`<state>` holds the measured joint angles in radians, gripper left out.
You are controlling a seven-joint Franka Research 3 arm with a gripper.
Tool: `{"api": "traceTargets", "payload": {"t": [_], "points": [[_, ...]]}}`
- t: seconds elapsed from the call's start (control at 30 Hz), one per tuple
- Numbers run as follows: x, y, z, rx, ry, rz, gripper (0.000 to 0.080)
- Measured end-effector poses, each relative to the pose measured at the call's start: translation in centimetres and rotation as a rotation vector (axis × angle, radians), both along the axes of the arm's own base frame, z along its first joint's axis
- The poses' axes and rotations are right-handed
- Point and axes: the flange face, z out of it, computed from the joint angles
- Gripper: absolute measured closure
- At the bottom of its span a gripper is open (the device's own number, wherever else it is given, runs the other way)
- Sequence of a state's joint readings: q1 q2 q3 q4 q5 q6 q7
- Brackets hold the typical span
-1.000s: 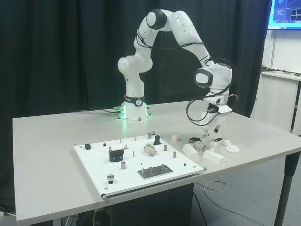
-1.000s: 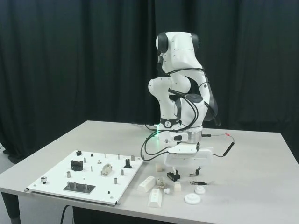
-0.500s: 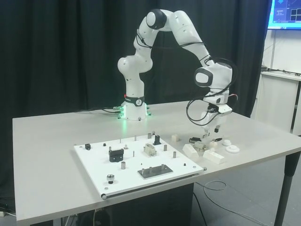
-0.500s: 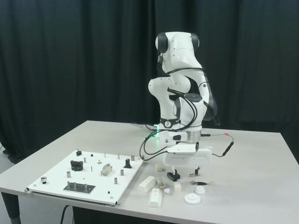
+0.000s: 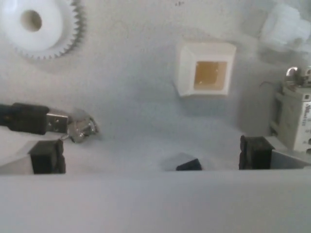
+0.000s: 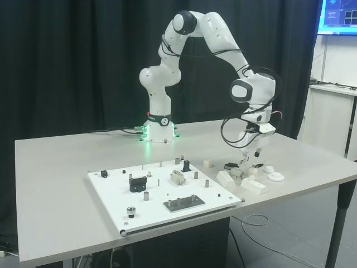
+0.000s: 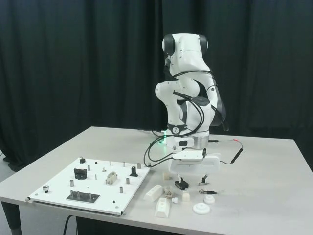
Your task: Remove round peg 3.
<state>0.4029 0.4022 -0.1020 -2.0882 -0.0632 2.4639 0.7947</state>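
My gripper (image 6: 251, 158) hangs open over loose parts on the table, to the right of the white board (image 6: 111, 192), with nothing between its fingers. In the wrist view the gripper (image 5: 150, 155) shows two black fingertips (image 5: 46, 156) wide apart above bare table. A small black piece (image 5: 188, 165) lies just below them. Several short grey pegs (image 6: 146, 195) stand upright on the board, far from the gripper (image 7: 193, 178). I cannot tell which one is round peg 3.
Under the hand lie a white gear (image 5: 41, 22), a hollow white square block (image 5: 206, 68), a black cable plug (image 5: 34, 118) and a white and grey part (image 5: 296, 121). White blocks (image 7: 161, 208) lie near the table's front edge. The board also carries black fixtures (image 6: 137, 183) and a grey plate (image 6: 183, 204).
The hand has risen a little above the loose parts. Its fingers stay open, and nothing on the board or table has moved.
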Motion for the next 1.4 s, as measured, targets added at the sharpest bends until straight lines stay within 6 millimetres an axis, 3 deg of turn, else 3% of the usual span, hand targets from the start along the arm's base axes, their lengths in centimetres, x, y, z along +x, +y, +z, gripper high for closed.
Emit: {"api": "traceTargets", "payload": {"t": [1.4], "points": [[1.9,-3.0,1.1,0.005,-0.022,-0.007,0.0003]]}}
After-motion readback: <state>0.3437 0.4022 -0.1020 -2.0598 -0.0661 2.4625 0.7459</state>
